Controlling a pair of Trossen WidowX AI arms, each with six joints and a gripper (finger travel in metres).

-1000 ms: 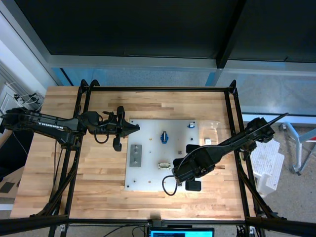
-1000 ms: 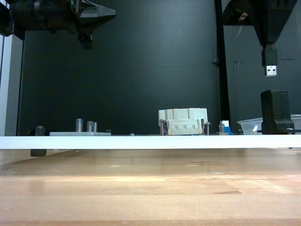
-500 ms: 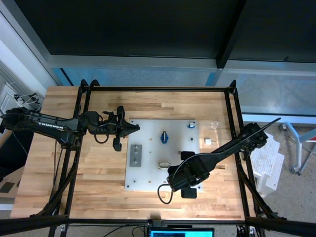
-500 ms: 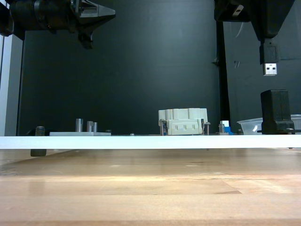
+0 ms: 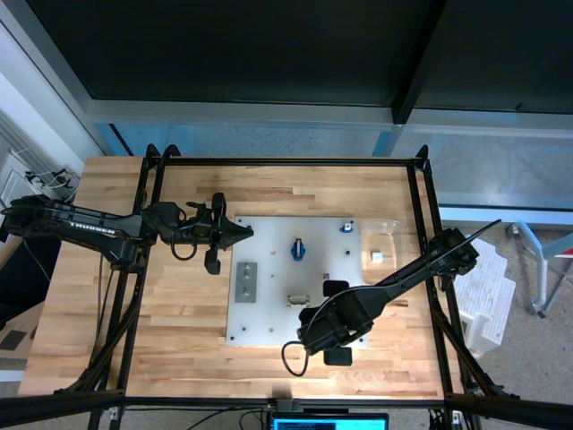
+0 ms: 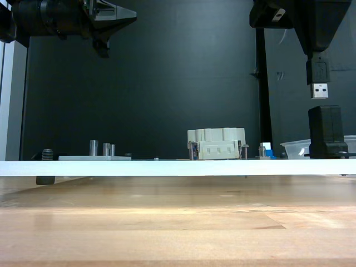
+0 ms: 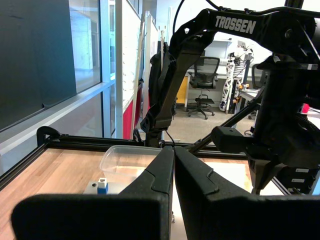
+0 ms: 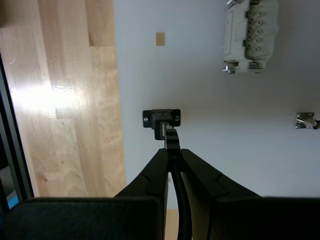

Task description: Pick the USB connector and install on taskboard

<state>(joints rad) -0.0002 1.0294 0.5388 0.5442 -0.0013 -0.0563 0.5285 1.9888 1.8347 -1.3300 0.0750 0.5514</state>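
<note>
The right gripper (image 8: pixel 170 150) has its fingers (image 8: pixel 155 167) clamped on the black USB connector with silver plug (image 6: pixel 319 83). Directly below them, not touching the plug, sits the small black socket (image 6: pixel 326 133) of the flat white square taskboard (image 5: pixel 269 313). The left gripper (image 5: pixel 243 231) hovers well apart, its fingers pressed together and empty.

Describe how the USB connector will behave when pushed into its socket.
USB connector, clamped in the right pincer above the black socket: probably rigid, light. Its cable loops loosely, likely floppy, may tug sideways. Left pincer hangs shut near the taskboard's left edge.
</note>
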